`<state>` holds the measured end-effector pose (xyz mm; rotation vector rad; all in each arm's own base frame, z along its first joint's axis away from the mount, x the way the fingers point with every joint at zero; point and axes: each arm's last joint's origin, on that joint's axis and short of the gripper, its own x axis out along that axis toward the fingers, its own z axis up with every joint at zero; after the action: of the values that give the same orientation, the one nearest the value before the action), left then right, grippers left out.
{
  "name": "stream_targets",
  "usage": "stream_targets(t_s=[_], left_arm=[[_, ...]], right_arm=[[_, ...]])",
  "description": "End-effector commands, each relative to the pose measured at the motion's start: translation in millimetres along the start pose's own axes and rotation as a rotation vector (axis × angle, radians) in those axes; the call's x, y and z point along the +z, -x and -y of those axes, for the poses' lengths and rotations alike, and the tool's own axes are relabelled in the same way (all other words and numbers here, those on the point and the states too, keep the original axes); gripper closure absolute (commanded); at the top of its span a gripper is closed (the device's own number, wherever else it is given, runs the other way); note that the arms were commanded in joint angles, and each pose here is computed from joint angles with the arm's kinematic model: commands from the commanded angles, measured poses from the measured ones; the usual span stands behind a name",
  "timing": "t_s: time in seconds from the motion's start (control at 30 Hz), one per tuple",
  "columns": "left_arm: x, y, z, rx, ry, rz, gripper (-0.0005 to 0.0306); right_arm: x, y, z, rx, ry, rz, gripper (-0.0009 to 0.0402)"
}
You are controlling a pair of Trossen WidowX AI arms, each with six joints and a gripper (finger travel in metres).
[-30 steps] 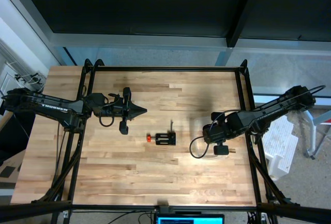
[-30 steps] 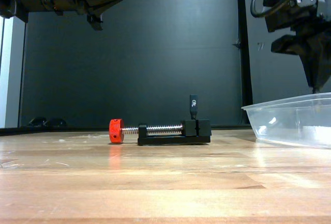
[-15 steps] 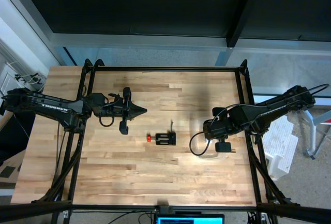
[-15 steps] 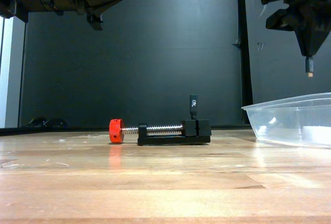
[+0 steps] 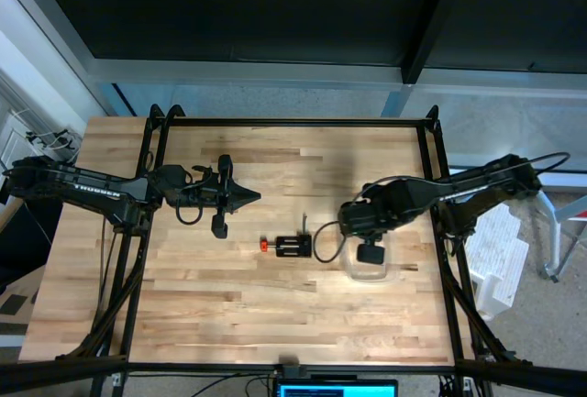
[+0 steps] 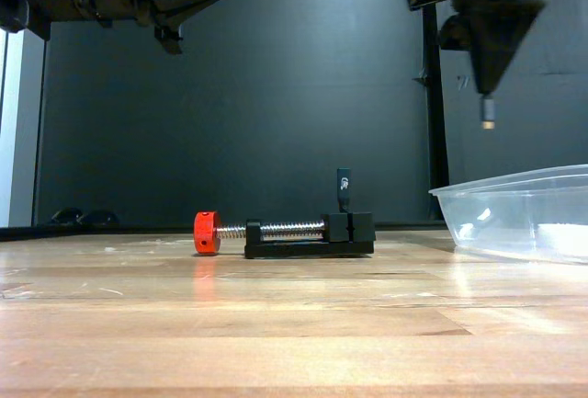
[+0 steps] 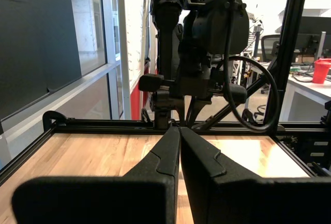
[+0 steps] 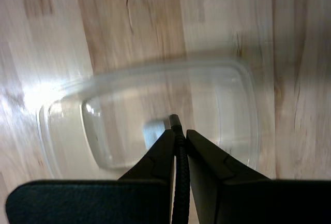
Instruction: Pick the USB-C connector and install on taskboard
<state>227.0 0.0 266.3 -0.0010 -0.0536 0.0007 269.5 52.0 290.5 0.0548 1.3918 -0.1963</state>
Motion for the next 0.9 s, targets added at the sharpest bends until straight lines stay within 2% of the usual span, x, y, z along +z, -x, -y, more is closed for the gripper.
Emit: stream_targets(t_s=[0.03, 0.23, 0.9], left_arm=[[0, 0.0, 0.0, 0.000, 0.000, 0.000, 0.0300], [0, 0.0, 0.0, 0.000, 0.000, 0.001, 0.0300], [0, 0.0, -0.1, 0.000, 0.000, 0.000, 0.0300]], right_arm=[[13.7, 0.9, -0.3, 0.001, 0.007, 0.010, 0.0393], [34.6, 3.0, -4.1, 0.010, 0.074, 0.018, 0.0393], [88.2, -22.4, -20.2, 0.001, 0.012, -0.002, 0.0393]])
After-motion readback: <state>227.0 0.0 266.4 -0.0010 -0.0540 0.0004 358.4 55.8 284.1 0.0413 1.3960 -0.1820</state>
